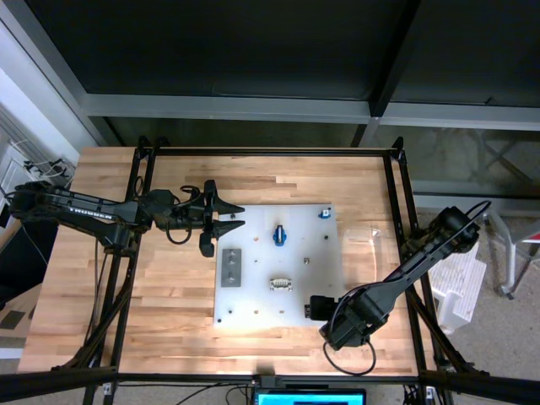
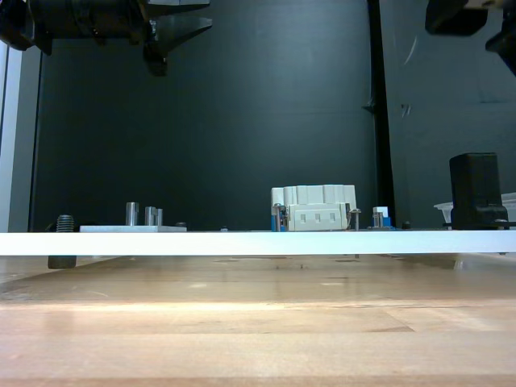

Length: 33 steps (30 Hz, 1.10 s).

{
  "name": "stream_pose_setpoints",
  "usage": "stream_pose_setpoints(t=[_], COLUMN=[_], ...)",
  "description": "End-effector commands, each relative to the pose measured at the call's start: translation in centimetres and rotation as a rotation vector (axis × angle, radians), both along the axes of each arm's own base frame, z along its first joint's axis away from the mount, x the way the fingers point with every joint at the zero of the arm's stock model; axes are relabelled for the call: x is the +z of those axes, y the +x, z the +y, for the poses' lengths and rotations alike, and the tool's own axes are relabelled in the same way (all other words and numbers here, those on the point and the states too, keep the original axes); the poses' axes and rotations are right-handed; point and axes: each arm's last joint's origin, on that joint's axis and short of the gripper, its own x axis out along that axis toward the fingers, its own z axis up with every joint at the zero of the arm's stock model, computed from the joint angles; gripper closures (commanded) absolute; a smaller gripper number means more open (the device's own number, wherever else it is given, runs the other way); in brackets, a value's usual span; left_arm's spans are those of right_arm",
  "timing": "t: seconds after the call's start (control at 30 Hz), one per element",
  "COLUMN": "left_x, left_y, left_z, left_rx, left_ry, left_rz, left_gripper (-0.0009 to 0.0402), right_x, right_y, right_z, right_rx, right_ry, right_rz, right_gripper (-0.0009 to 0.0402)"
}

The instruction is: Pick the 16mm bar and install on taskboard

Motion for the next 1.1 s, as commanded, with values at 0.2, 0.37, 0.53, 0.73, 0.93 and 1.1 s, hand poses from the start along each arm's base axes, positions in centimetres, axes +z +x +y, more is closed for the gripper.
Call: stream_pose_setpoints(t=[0.2, 0.37, 0.53, 0.73, 0.93, 1.1], left_x=[0.0, 0.0, 0.0, 0.0, 0.0, 0.0], left_y=[0.0, 0.0, 0.0, 0.0, 0.0, 0.0], left_z=[0.0, 0.0, 0.0, 0.0, 0.0, 0.0], left_rx=[0.001, 0.000, 0.001, 0.000, 0.000, 0.000], left_ry=[0.000, 0.000, 0.000, 0.000, 0.000, 0.000], left_rz=[0.000, 0.000, 0.000, 0.000, 0.000, 0.000], left_gripper=[0.0246, 0.0246, 0.0246, 0.0246, 0.0246, 0.0246], right_x=[0.9, 1.6, 3.9, 7.5, 10.1, 12.1], right_y=[-0.5, -0.6, -0.3, -0.7, -1.5, -1.7], right_z=[-0.4, -0.9, -3.3, -7.3, -10.6, -13.3], right_rx=[-0.026, -0.120, -0.338, -0.505, -0.639, -0.755], right_ry=[0.005, 0.068, 0.207, 0.366, 0.485, 0.574], right_rz=[-0.003, 0.001, -0.069, -0.240, -0.382, -0.501], right_gripper=[0.0238, 0.0255, 0.0285, 0.0324, 0.0364, 0.0395])
